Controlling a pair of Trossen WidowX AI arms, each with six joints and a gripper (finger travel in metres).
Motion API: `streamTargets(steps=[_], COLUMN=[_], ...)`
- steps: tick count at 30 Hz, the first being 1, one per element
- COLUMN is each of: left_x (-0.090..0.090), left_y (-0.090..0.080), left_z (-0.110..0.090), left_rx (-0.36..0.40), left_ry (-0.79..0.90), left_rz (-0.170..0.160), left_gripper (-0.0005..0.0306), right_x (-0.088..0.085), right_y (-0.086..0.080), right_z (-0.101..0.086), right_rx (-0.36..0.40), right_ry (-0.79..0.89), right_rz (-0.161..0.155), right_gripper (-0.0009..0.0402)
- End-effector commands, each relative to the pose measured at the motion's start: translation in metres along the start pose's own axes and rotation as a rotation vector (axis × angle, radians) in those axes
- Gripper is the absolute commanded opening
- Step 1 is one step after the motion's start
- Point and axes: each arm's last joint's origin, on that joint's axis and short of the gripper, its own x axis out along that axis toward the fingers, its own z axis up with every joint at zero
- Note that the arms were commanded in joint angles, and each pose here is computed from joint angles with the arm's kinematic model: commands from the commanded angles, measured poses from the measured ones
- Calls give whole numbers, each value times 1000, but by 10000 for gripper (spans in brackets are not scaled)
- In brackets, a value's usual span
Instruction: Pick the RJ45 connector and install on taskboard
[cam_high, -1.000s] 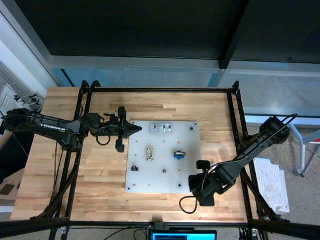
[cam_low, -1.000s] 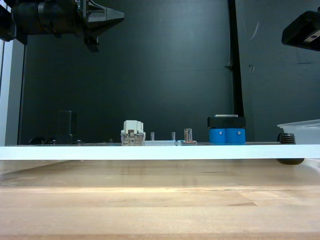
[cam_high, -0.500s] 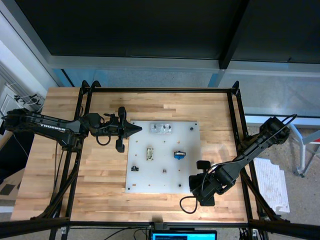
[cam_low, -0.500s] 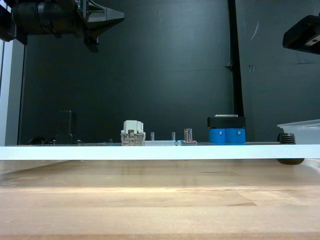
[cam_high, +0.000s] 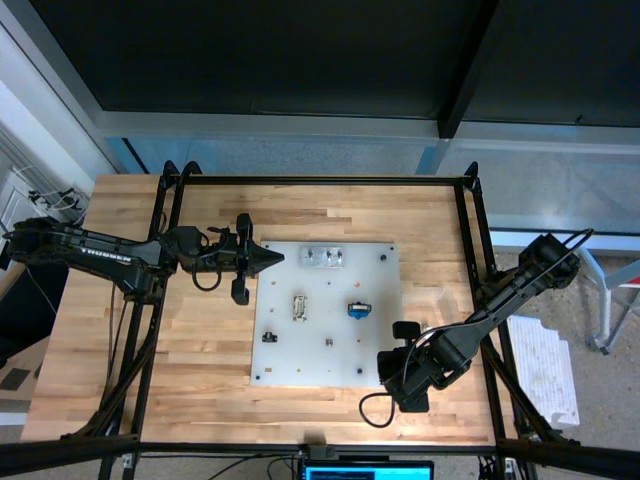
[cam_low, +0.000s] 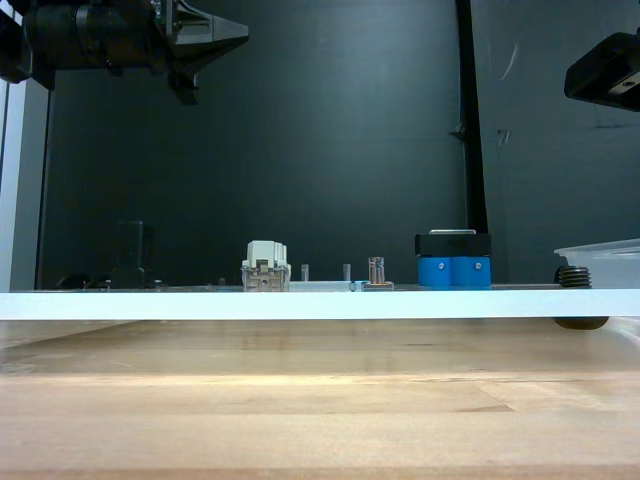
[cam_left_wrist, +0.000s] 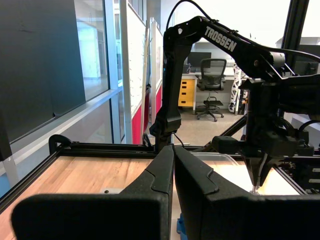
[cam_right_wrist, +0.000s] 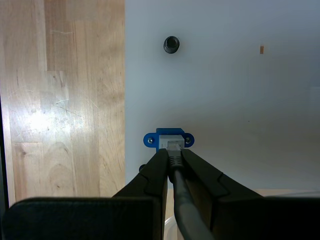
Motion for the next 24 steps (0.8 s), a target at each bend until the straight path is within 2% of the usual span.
streamTargets(steps=[1,12,24], left_x=[0,0,0], left_y=[0,0,0], left_z=[0,0,0], left_rx=[0,0,0], left_ry=[0,0,0], left_rz=[0,0,0], left_gripper=[0,0,0], right_x=[1,3,14], right_y=[0,-1,2], right_z=[-1,-2,-1], right_rx=[0,0,-3], right_ry=[2,4,25], right_rz=[-3,-5,-17], right_gripper=[18,18,18])
